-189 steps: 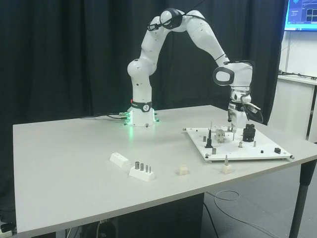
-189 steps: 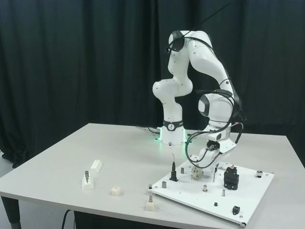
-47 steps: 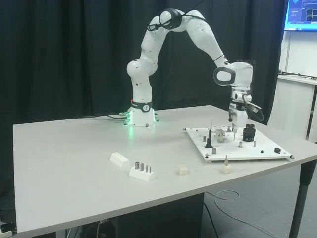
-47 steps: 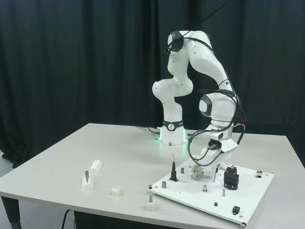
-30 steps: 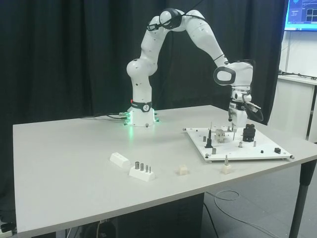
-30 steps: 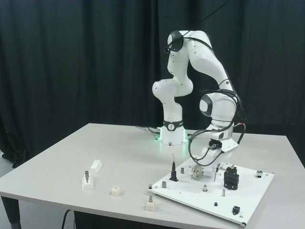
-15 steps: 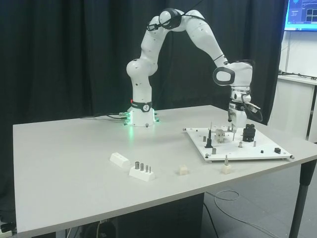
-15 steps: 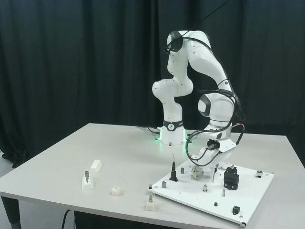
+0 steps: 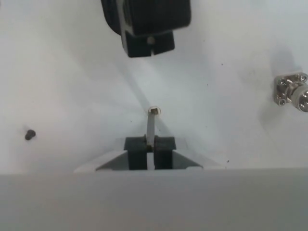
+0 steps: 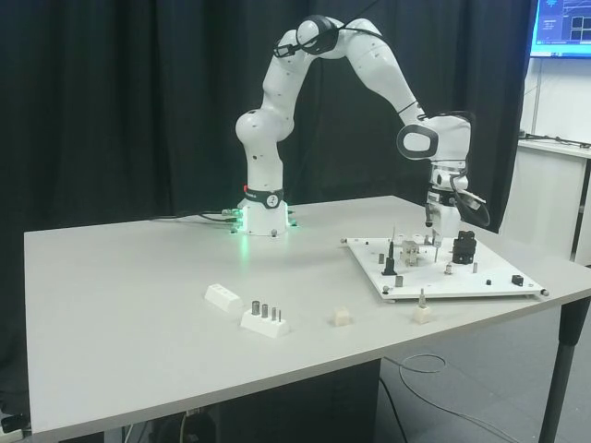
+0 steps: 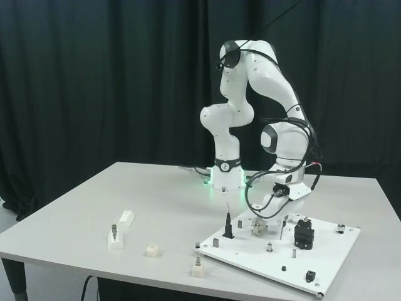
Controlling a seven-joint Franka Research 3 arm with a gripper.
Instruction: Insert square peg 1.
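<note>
Fingers clenching the thin square peg, its tip meeting a hole in the white board, near the black block.

Black curtains; grey table

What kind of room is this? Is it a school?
Probably a robot lab, not a school. A white robot arm is bolted to a grey table, black curtains hang behind it, and a white board holds small test parts.

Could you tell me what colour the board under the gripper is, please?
The board is white; it shows best in the second room view, lying on the grey table.
</note>
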